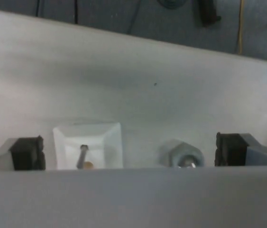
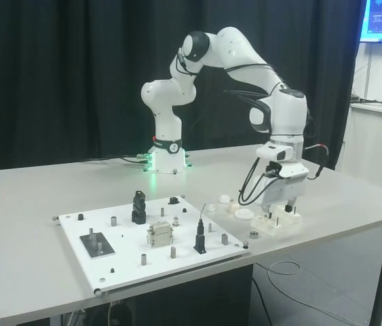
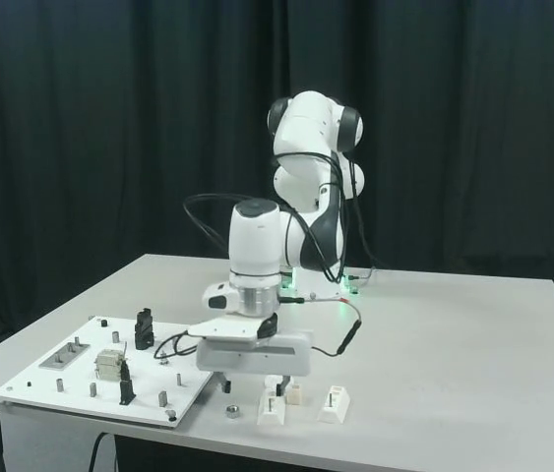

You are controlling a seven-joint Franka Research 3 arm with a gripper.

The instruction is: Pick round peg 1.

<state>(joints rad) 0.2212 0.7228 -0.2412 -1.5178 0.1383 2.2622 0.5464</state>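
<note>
The fingers (image 1: pixel 124 152) are wide apart above the white holder (image 1: pixel 88 145), so they should probably line up over its thin peg (image 1: pixel 82 156) first.

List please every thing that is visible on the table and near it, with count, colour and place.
Table: one, grey, carries everything.
Board: one, white, on the table's near part in the first room view, holding small pegs and black connectors.
Small holders: several, white, on the table under and beside the end effector; exact count unclear.
Holder with a thin pin: one, white, between the fingertips in the wrist view.
Hex nut: one, grey, on the table beside that holder.
Curtain: black, behind the table.
Arm: one, white, bolted at the table's back, green light at its base.
End effector: one, low over the holders, fingers open.
</note>
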